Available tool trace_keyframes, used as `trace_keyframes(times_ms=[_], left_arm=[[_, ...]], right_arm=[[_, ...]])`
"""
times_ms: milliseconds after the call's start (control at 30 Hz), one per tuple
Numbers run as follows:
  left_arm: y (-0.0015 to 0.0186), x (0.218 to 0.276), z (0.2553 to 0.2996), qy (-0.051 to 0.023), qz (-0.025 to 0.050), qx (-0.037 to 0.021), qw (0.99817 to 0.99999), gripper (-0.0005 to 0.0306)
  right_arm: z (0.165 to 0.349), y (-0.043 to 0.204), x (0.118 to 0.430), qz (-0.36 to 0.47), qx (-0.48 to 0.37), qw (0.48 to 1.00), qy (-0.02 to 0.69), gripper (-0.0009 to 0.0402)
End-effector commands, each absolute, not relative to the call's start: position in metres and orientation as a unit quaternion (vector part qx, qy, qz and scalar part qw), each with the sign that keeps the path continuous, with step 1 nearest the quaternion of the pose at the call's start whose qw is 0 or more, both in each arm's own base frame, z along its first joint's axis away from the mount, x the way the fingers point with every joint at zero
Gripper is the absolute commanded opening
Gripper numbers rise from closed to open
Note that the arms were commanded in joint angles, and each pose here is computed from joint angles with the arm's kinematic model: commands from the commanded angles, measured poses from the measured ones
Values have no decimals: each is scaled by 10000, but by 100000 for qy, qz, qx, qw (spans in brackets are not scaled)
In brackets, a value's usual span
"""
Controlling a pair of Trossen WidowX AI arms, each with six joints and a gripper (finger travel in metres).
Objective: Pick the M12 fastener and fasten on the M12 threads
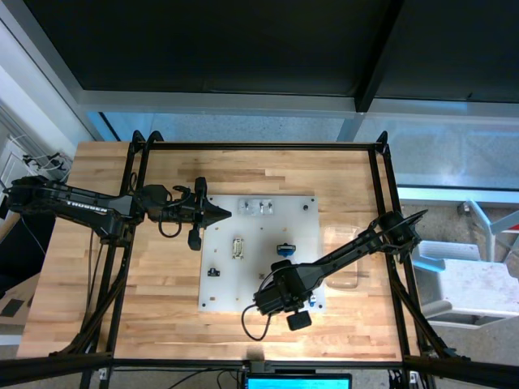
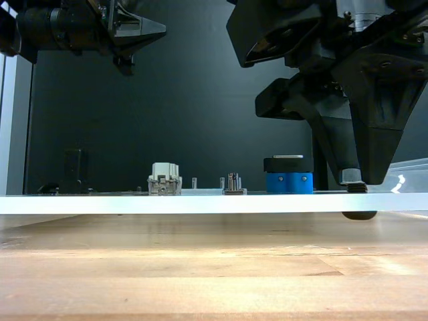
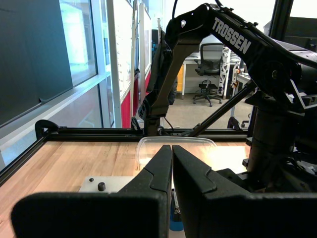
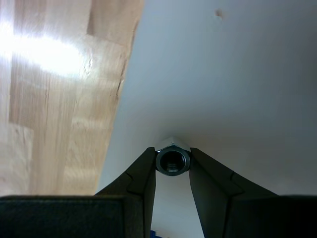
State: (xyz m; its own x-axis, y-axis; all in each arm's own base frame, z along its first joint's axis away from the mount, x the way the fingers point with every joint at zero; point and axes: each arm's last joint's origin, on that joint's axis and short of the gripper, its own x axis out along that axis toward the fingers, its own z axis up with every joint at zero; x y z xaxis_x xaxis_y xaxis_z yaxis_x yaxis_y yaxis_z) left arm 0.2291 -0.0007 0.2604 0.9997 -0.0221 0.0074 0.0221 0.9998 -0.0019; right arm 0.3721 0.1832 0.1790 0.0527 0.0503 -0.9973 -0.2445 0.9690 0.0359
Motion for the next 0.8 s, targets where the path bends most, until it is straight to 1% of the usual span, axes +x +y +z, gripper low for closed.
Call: trace_keyframes(times_ms=[33, 500, 600, 733, 800], left_arm=[[-7, 2292, 2605, -409, -1107, -81, 99993, 0], [-7, 2292, 2605, -409, -1107, -81, 99993, 0], [-6, 2292, 2605, -390, -1088, -82, 99993, 0], [-7, 2292, 2605, -390, -1107, -82, 99993, 0], [-6, 2292, 2605, -390, -1088, -82, 99993, 0]], right_arm=[[1787, 1828, 3718, 6064, -3112, 72352, 68693, 35], [1787, 1819, 3724, -10611, 14342, 71007, 68115, 35], [1787, 1819, 3724, -15457, 19400, 69825, 67150, 35], [1787, 1816, 3725, -23499, 27753, 66922, 64800, 35], [1787, 1813, 3727, -25832, 30158, 65874, 63905, 35]])
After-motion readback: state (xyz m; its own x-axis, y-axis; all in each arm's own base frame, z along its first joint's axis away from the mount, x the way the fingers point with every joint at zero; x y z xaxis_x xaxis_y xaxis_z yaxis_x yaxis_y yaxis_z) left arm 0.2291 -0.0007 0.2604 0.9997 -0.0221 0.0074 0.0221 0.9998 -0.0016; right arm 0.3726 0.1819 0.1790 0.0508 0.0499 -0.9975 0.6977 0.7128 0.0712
